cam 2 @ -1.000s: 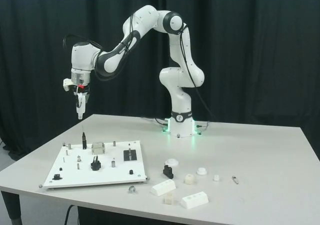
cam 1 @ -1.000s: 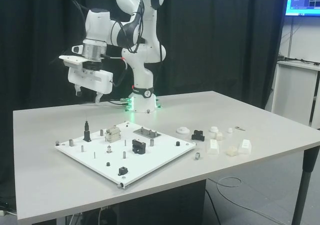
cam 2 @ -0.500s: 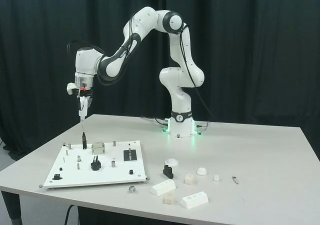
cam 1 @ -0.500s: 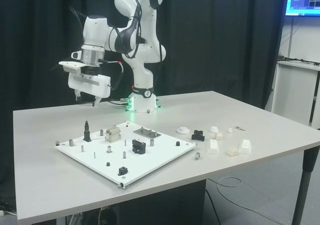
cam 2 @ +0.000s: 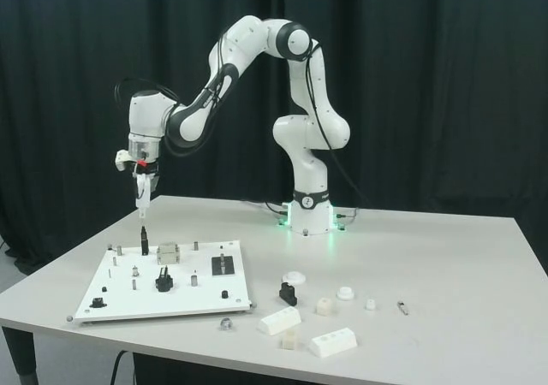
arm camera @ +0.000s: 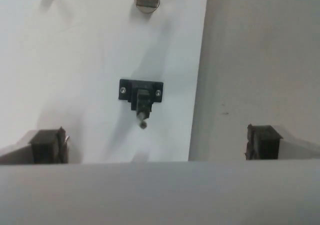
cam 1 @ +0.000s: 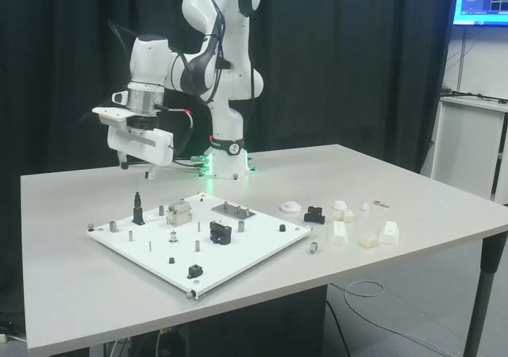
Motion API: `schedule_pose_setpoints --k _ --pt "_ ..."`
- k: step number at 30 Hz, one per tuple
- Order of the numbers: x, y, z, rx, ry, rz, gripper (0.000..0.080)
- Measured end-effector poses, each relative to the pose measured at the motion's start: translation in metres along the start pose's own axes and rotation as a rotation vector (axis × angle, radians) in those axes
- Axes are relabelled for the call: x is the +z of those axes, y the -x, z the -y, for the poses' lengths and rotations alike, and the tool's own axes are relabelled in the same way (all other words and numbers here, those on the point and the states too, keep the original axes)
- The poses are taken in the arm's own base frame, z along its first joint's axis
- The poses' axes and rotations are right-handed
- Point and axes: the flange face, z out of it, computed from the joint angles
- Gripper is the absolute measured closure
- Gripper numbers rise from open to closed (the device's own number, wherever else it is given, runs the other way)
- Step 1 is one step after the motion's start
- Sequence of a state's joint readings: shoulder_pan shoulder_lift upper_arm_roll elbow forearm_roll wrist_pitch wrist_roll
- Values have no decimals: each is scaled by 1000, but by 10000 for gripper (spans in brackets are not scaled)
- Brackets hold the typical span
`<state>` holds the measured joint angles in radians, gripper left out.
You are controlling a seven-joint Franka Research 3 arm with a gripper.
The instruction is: Remove USB.
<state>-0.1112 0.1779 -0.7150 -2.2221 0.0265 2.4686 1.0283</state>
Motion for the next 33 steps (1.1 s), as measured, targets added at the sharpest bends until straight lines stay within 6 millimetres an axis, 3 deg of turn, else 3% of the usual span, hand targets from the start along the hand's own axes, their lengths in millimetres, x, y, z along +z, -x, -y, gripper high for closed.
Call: schedule_pose_setpoints --k 33 --pt "48 -9 14 32 18 29 3"
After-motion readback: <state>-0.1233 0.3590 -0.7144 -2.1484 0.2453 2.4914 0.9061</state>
